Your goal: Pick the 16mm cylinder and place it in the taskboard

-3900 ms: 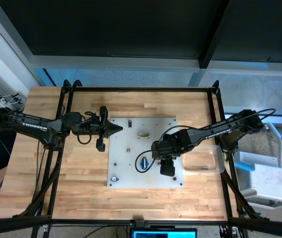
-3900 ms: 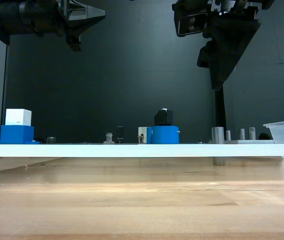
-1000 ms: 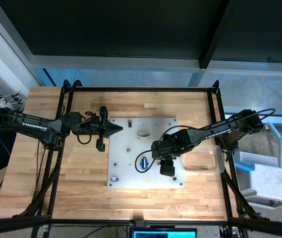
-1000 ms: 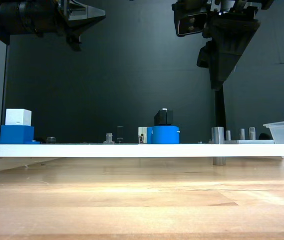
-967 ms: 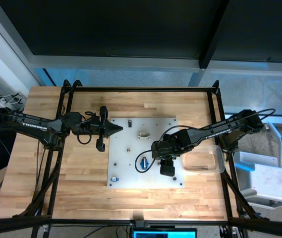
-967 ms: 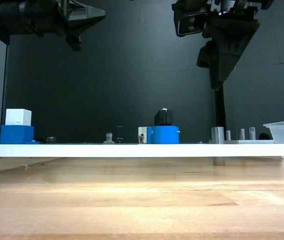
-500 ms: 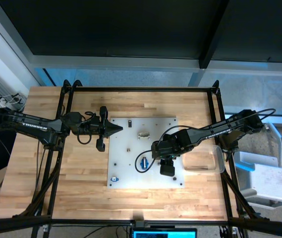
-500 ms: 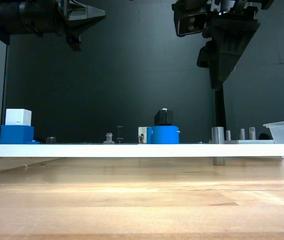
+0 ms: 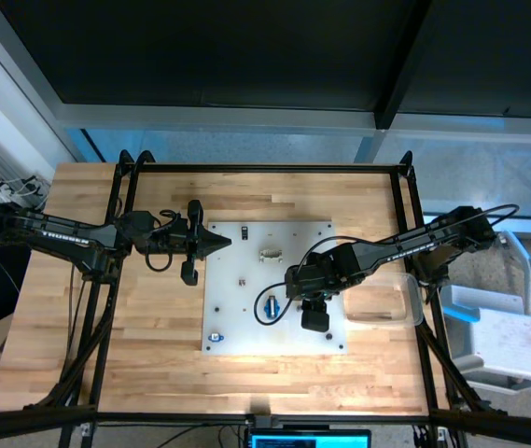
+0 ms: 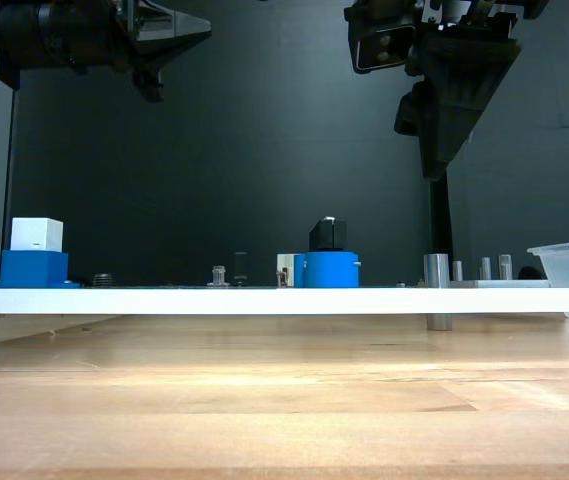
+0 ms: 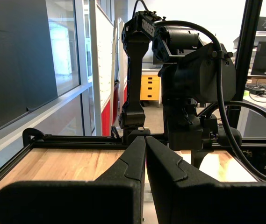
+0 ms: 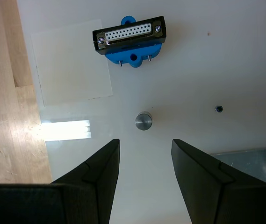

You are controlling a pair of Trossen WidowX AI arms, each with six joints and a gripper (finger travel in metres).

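The 16mm cylinder [image 12: 143, 121] is a short grey round peg standing upright in the white taskboard [image 12: 184, 70], seen end-on between my open right fingers. In the low view the cylinder [image 10: 436, 273] sits in the taskboard [image 10: 214, 299] and pokes out beneath it. My right gripper [image 12: 145, 142] hangs open straight above it, well clear, also seen as the right gripper [image 10: 433, 170] and right gripper [image 9: 296, 283] over the taskboard [image 9: 246, 308]. My left gripper [image 9: 218, 241] is shut and empty, held high at the board's left edge, with its fingers [image 11: 137, 154] pressed together.
A blue fitting with a pin connector [image 12: 129, 39] sits on the board beyond the cylinder. A clear plastic tray [image 9: 384, 301] lies right of the board. A grey metal block [image 9: 269, 252], a blue-and-white fitting [image 10: 34, 255] and several small pegs [image 10: 485, 267] stand on the plate.
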